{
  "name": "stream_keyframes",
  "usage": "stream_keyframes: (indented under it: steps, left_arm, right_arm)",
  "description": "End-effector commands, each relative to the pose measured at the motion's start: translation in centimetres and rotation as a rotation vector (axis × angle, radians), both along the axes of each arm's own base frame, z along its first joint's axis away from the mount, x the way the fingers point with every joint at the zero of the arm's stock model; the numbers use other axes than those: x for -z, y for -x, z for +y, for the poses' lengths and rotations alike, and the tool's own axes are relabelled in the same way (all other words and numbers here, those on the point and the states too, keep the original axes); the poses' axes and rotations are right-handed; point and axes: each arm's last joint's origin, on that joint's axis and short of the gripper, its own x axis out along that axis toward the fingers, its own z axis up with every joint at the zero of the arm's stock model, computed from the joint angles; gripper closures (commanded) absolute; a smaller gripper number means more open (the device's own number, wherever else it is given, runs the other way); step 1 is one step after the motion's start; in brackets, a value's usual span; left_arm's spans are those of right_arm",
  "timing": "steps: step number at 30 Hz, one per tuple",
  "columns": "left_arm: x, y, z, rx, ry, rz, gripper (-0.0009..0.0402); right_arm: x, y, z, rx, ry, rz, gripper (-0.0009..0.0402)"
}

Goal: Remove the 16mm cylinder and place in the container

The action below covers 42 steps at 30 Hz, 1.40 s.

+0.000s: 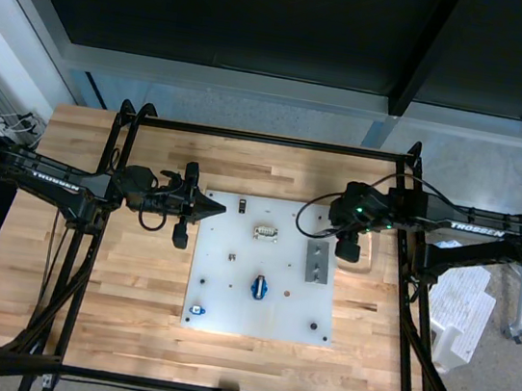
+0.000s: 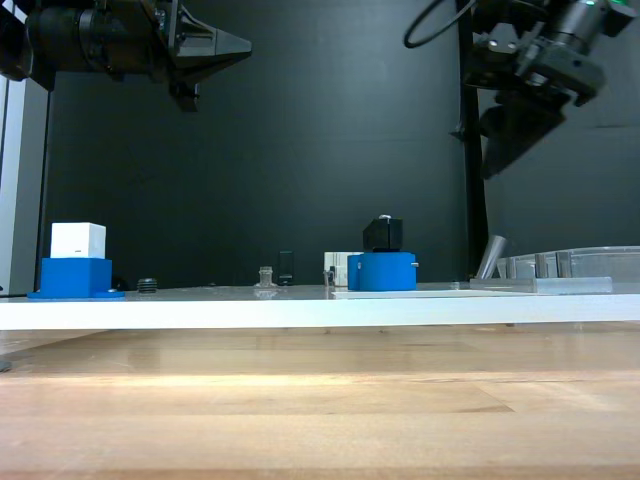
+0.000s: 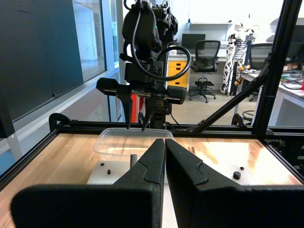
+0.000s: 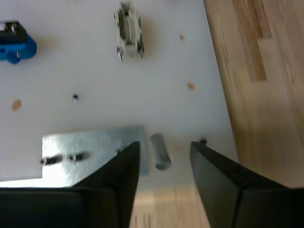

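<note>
16mm cylinder point(image 4: 160, 151) on the white board point(image 1: 228, 293), just beside the end of the grey metal block point(image 4: 90, 154) and close to the board's edge; not in the container point(image 3: 108, 138). Pale wooden surface point(image 1: 114, 272) beneath the board, boxed in by a black frame point(image 1: 250, 137); grey floor beyond it in the high view, a flat black backdrop in the low view. Behind the right arm in the left wrist view, an office: tall windows, a black swivel chair point(image 3: 207, 52), a yellow drawer unit point(image 3: 176, 71). Also on the board, a blue knob-like part point(image 1: 258, 287) and a small pale connector point(image 4: 129, 31). Right end effector point(image 3: 136, 127) up in the air over the board's right edge and the container, pointing down, fingers a moderate way apart and gripping nothing; looks down on the cylinder, framed in the gap between the two fingers yet well below them. Left end effector point(image 1: 216, 209) raised over the board's left edge, pointing inward, fingers pressed together with only a thin slit between them, empty. Cylinder itself short, smooth, dull silvery-grey, rounded at the end, far smaller than the fingers; tilted in the low view, top leaning rightward toward the container. Impossible to tell whether resting against the block.
</note>
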Motion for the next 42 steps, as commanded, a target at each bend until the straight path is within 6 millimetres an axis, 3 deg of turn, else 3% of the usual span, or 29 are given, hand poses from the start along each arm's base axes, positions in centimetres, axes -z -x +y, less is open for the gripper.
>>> stream_keyframes:
  steps: [1, 9, 23, 31, 42]
  left_arm:
    - [0.0, 0.0, 0.0, 0.000, 0.000, -0.001, 0.0393]
    - [0.0, 0.0, 0.0, 0.000, 0.000, 0.000, 0.0393]
    - [0.0, 0.0, 0.0, 0.000, 0.000, -0.001, 0.0393]
    - [0.0, 0.0, 0.0, 0.000, 0.000, 0.000, 0.0393]
    - [0.0, 0.0, 0.0, 0.000, 0.000, -0.001, 0.0393]
  right_arm:
    - [0.4, 1.4, 0.1, 0.032, -0.018, 0.005, 0.0200]
    - [1.3, 3.7, 0.4, 0.085, -0.022, 0.001, 0.0168]
    - [1.3, 3.7, 0.4, 0.082, -0.022, 0.000, 0.0182]
    - [1.5, 1.0, -0.5, 0.054, -0.011, 0.110, 0.0180]
    - [4.4, -3.5, -1.8, -0.017, -0.002, 0.300, 0.0180]
